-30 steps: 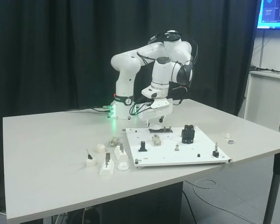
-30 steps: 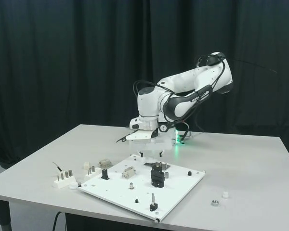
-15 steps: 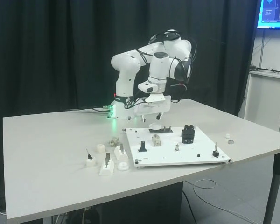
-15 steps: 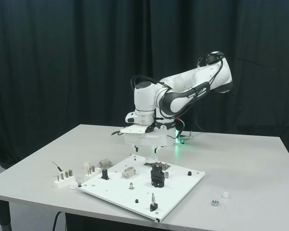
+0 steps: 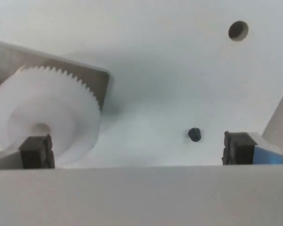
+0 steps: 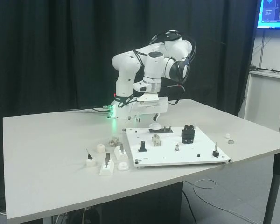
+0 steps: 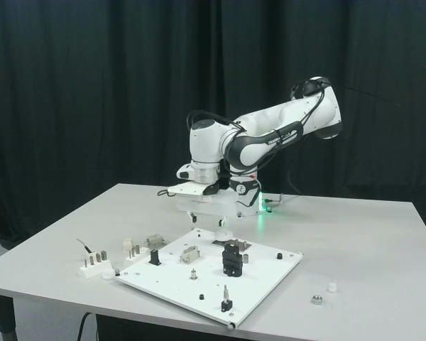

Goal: Insert large gear.

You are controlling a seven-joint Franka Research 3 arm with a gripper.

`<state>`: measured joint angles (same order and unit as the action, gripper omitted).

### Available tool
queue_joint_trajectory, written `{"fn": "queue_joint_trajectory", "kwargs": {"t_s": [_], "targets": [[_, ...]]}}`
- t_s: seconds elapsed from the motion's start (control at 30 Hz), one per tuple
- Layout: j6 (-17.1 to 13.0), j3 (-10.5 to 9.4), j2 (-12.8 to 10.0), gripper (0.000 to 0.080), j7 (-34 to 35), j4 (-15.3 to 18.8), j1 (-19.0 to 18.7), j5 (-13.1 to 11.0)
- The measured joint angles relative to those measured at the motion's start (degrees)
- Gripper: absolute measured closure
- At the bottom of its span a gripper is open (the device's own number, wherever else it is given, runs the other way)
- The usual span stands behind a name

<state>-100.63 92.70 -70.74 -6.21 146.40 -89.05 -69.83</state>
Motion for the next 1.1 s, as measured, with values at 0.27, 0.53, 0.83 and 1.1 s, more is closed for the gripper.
{"fn": "queue_joint_trajectory", "kwargs": {"t_s": [0.27, 0.53, 0.83, 1.1], "targets": [[0.03, -0.4, 0.0, 0.0003, 1.14, 0.22, 0.59, -1.68], [0.2, -1.22, 0.0, 0.0003, 1.88, 0.33, 0.62, -2.19], [0.35, -2.16, 0.0, 0.0003, 2.27, 0.33, 0.61, -2.67], [0.62, -2.71, 0.0, 0.0003, 2.34, 0.33, 0.58, -2.84]]}}
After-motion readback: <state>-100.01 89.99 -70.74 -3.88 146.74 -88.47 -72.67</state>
